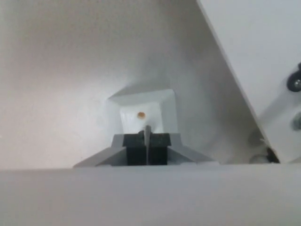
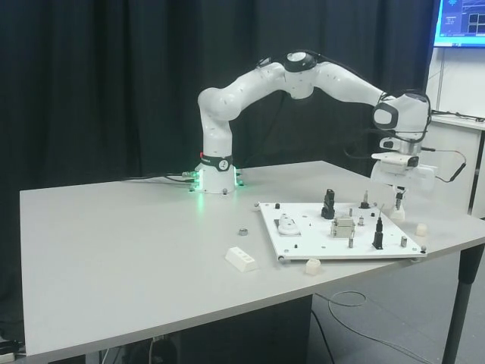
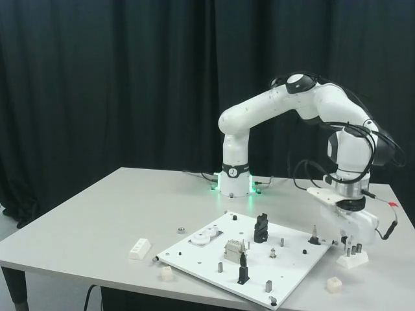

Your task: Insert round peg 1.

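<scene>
In the wrist view my gripper (image 1: 147,141) is shut on a thin grey round peg (image 1: 147,132), held upright between the black pads. Just beneath it sits a small white holder block (image 1: 146,110) with an open hole (image 1: 140,115) in its top. The room views place the gripper (image 2: 399,199) (image 3: 351,247) low over this holder (image 2: 397,215) (image 3: 352,260), which stands on the grey table just off the far right edge of the white assembly board (image 2: 314,244) (image 3: 288,272). A corner of the board (image 1: 254,47) shows beside the holder.
The board carries black fixtures (image 2: 329,205), a grey block (image 2: 343,226) and several short posts. On the table lie a white rectangular block (image 2: 242,258), small white pieces (image 2: 312,265) (image 2: 421,227) and a small ring (image 2: 243,230). The arm's base (image 2: 214,178) glows green.
</scene>
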Robot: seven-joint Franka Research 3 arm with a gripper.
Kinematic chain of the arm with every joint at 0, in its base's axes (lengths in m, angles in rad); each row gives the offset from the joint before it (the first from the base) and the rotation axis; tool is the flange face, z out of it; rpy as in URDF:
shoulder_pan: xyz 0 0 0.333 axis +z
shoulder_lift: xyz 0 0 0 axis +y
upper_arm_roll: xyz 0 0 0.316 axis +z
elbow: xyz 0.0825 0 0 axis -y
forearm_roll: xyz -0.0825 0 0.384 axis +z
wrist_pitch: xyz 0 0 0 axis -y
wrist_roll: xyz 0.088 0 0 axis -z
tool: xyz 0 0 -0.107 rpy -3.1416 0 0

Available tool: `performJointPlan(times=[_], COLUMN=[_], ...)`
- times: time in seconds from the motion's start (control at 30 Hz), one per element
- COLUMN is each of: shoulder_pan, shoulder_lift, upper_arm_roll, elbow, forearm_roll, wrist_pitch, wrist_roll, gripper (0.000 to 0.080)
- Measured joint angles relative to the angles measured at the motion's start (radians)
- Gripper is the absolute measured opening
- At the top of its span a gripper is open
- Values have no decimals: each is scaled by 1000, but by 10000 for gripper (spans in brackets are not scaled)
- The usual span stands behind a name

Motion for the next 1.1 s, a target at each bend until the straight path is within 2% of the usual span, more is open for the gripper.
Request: performJointPlan(times=[0.3, 0.7, 1.1], shoulder_pan=[16, 21, 14], shoulder_lift=[5, 5, 5], upper_arm_roll=[-34, -49, -62], elbow=[0, 0, -2], forearm_roll=[-11, -32, -72], wrist_pitch=[-28, -28, -20], wrist_roll=[0, -10, -129], gripper=[17, 17, 17])
